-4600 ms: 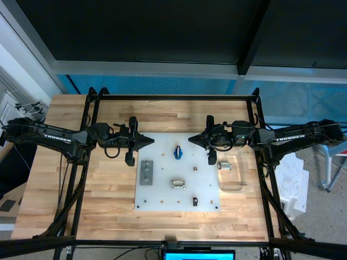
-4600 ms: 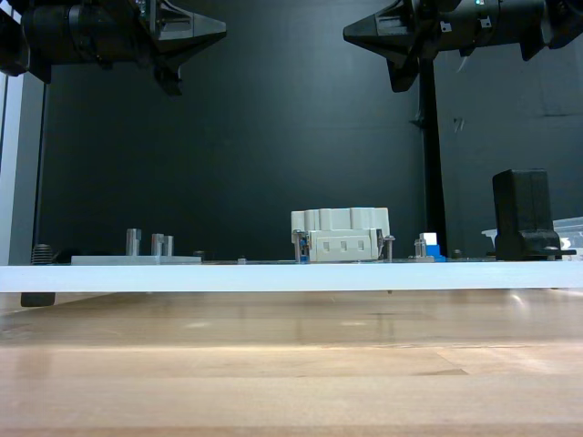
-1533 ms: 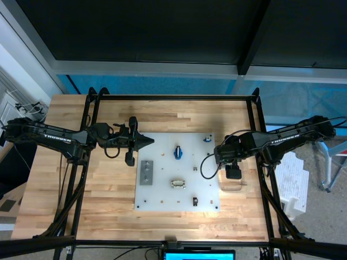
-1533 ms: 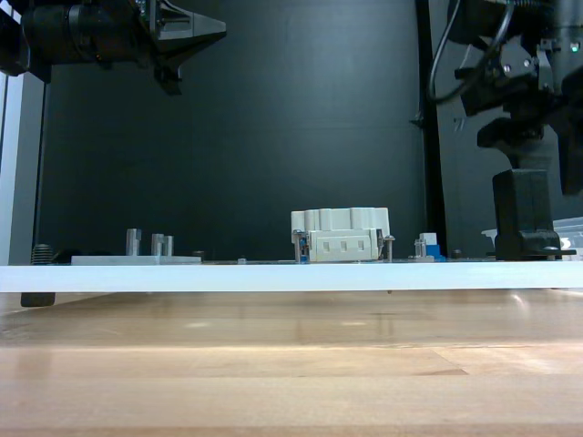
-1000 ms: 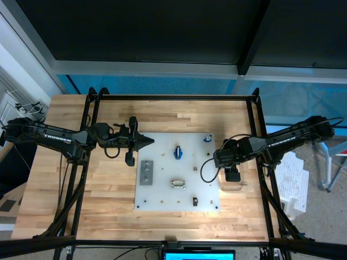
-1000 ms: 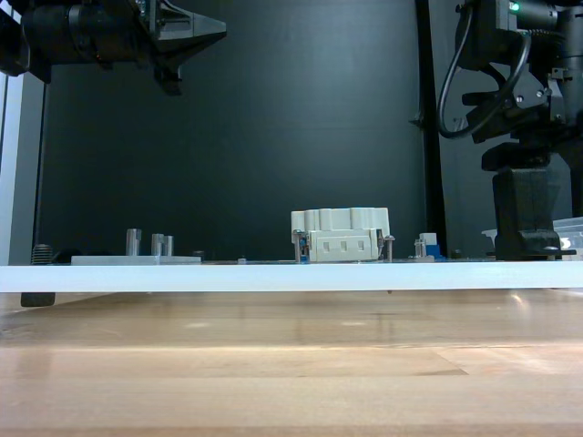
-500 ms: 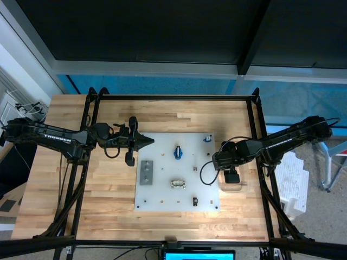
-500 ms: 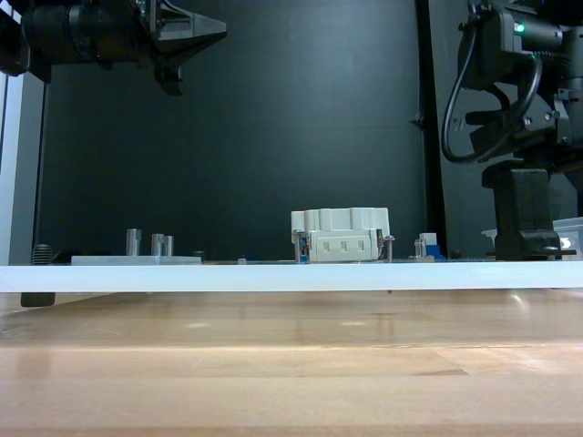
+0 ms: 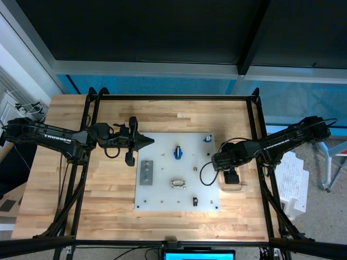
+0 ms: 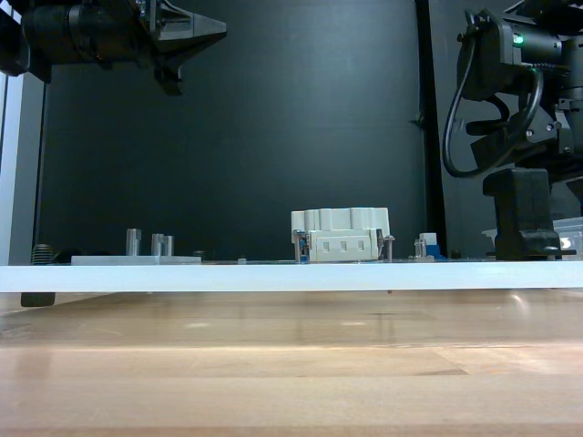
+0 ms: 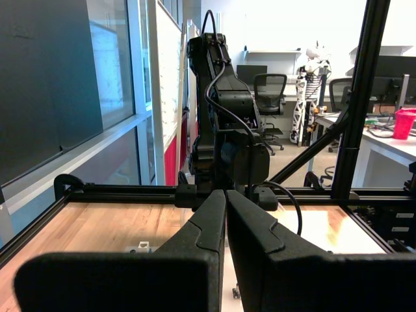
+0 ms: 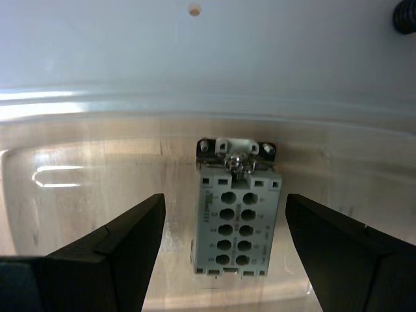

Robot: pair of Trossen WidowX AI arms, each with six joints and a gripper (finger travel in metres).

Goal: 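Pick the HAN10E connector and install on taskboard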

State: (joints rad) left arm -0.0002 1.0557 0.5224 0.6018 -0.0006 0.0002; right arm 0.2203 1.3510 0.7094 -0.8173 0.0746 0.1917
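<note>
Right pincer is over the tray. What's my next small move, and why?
Probably lower the right pincer a little: its open fingers straddle the HAN10E connector lying in the clear tray, seemingly not yet down around it. The left pincer is parked shut, high by the left edge of the taskboard.

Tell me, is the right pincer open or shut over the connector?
Open: right pincer fingers flank the HAN10E connector in the clear tray with gaps. Left pincer, shut, hangs parked at the taskboard's far-left corner.
</note>
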